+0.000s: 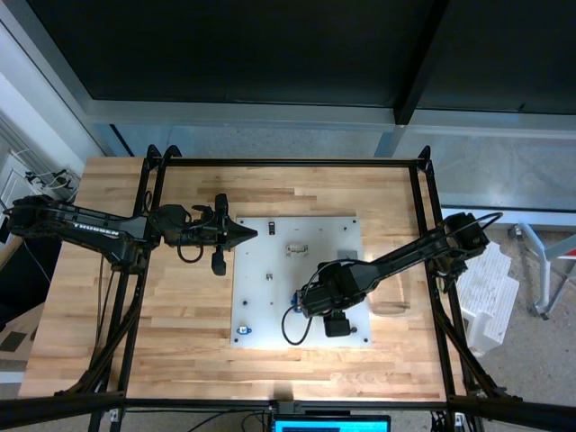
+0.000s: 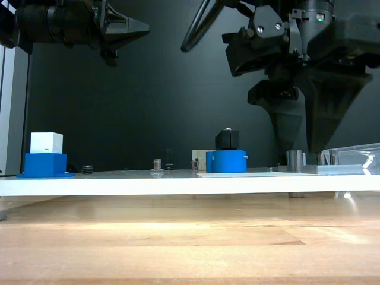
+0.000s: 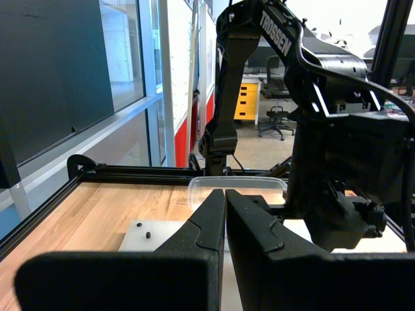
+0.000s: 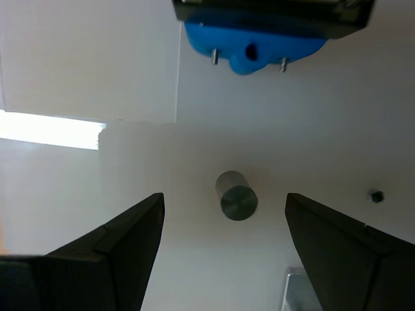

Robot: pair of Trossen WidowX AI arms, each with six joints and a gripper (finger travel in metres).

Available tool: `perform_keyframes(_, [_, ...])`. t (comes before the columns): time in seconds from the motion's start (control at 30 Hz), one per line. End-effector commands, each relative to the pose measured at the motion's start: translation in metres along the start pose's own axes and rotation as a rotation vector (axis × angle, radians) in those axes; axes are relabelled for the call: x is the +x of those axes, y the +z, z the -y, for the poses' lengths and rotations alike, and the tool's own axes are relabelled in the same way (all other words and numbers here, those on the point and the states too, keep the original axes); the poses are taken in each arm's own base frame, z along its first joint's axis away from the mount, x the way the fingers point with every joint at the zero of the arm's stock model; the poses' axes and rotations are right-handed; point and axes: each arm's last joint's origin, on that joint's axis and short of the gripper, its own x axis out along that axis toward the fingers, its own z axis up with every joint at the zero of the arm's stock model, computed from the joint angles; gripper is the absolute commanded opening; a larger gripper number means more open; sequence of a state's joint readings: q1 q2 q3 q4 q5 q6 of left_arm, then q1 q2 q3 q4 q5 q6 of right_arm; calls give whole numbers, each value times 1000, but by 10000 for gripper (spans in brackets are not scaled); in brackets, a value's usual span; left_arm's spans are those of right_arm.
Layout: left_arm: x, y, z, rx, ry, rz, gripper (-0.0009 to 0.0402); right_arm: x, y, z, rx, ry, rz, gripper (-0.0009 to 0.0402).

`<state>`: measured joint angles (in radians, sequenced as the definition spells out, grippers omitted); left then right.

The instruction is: Remove the 16mm cylinder and place in the container

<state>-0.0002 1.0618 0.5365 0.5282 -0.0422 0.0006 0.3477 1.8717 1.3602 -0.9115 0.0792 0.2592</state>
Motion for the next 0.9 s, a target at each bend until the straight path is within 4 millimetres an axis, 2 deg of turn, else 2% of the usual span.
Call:
perform_keyframes(0.03, [0,0,0,0,0,0,0,3,1,-1,0,2,5,243])
perform_keyframes(0.37, [0,0,0,0,0,0,0,6,0,-1,3,4,18,184])
perform_keyframes(0.9, [0,0,0,0,0,0,0,14,-3,-1,4,7,26,63])
